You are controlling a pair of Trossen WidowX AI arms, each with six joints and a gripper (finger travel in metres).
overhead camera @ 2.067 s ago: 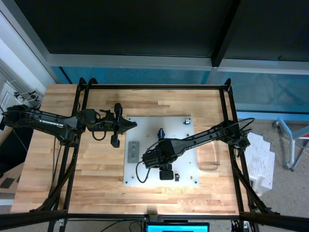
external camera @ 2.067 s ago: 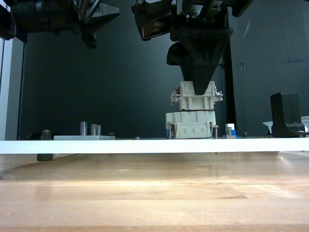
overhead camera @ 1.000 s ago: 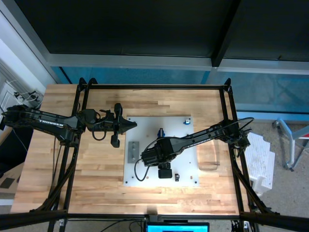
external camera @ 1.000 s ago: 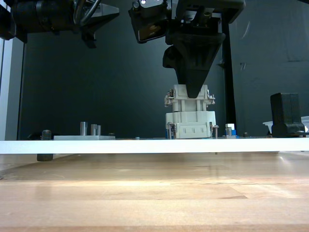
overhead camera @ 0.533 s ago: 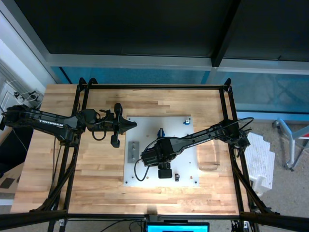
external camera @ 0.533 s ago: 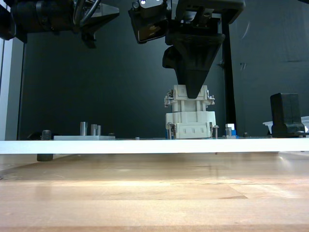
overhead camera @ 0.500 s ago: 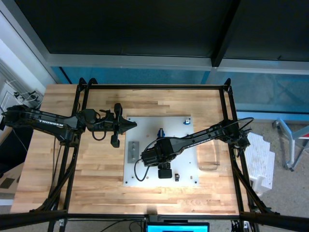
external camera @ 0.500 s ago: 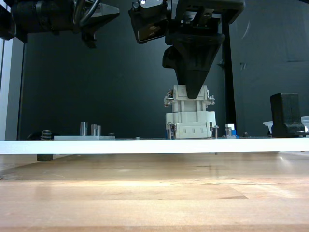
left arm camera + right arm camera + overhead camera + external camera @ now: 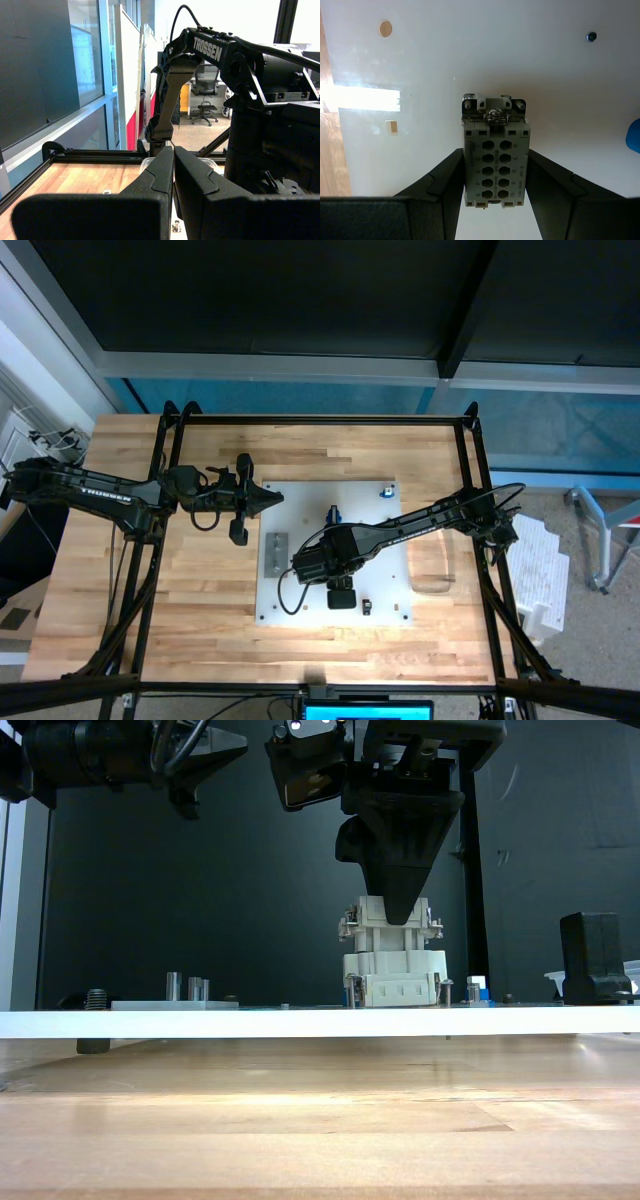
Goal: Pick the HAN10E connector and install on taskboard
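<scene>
Now | right gripper [image 9: 398, 912] squeezes HAN10E connector [image 9: 493, 155], straight below it, sitting on its socket [image 9: 395, 982] on taskboard [image 9: 290, 610] | left gripper [image 9: 173, 156] well off left, jaws together.

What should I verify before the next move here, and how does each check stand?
1. Grip: right hand clamped on both sides of the connector: ok.
2. Alignment: connector level on top of the socket on the board: ok.
3. Seating: connector pushed fully home: cannot tell.
4. Other arm: left hand shut, parked high, left of the board: ok.
</scene>
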